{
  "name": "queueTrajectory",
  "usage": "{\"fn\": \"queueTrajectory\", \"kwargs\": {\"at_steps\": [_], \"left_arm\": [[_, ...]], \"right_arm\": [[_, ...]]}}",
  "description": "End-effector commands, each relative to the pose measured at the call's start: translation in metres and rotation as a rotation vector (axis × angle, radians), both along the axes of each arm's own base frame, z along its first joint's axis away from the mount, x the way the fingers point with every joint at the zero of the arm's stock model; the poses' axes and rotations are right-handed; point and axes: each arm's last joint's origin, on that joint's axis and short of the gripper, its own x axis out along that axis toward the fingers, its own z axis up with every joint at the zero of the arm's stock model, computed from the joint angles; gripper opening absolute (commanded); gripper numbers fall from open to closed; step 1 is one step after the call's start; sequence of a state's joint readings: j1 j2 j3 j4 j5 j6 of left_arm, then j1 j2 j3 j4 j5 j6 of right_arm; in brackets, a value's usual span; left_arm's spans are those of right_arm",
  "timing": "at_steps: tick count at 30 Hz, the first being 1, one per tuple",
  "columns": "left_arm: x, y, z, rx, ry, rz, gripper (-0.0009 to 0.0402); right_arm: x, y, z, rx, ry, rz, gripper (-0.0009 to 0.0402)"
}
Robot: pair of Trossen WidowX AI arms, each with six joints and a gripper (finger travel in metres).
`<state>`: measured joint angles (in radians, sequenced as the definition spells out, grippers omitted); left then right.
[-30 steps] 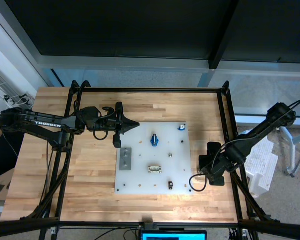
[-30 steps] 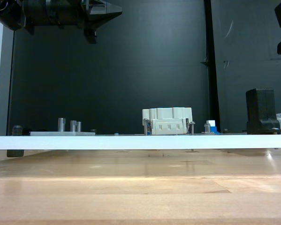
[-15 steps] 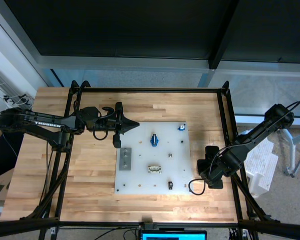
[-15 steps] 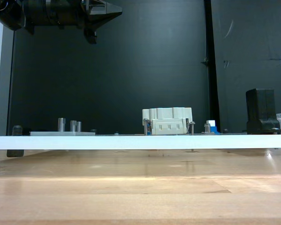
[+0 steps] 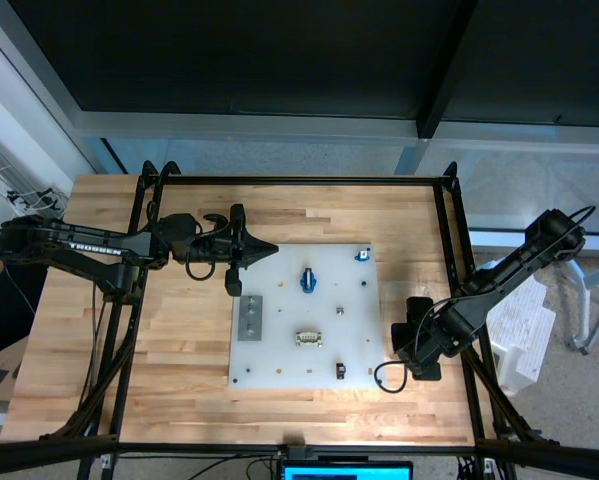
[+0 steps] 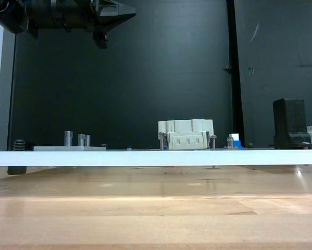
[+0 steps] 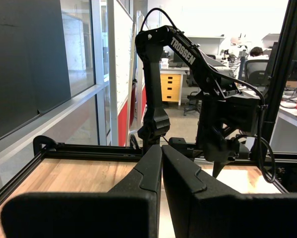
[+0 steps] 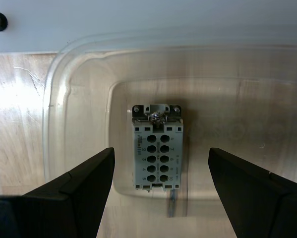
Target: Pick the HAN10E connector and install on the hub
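Your right hand (image 5: 417,342) hovers empty, its fingers (image 8: 84,191) spread wide apart to either side of the small light-grey rectangular HAN10E connector (image 8: 156,154). The connector lies contact-holes up in a shallow clear plastic tray (image 8: 54,99) on the wooden surface (image 5: 179,380), just beside the white square plate (image 5: 279,372). That wide spread looks meant to clear the block's long sides before a descent. The beige-grey hub socket (image 5: 309,340) sits fixed on the plate, well apart from the connector. Your left hand (image 7: 161,148), fingers pressed together, hangs high near the plate's far-left corner, out of the way.
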<state>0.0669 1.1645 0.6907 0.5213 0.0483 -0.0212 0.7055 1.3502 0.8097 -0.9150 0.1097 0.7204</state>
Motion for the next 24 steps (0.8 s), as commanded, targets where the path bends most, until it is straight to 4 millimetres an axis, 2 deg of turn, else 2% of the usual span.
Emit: {"fn": "queueTrajectory", "kwargs": {"at_steps": [1,18,24], "left_arm": [[0.0,0.0,0.0,0.0,0.0,0.0,0.0],[0.0,0.0,0.0,0.0,0.0,0.0,0.0],[0.0,0.0,0.0,0.0,0.0,0.0,0.0]], "right_arm": [[-0.001,0.0,-0.003,0.002,0.0,-0.004,0.0264],[-0.002,-0.001,-0.028,0.002,0.008,0.0,0.0263],[-0.003,-0.002,-0.03,0.0,0.011,0.0,0.0263]]}}
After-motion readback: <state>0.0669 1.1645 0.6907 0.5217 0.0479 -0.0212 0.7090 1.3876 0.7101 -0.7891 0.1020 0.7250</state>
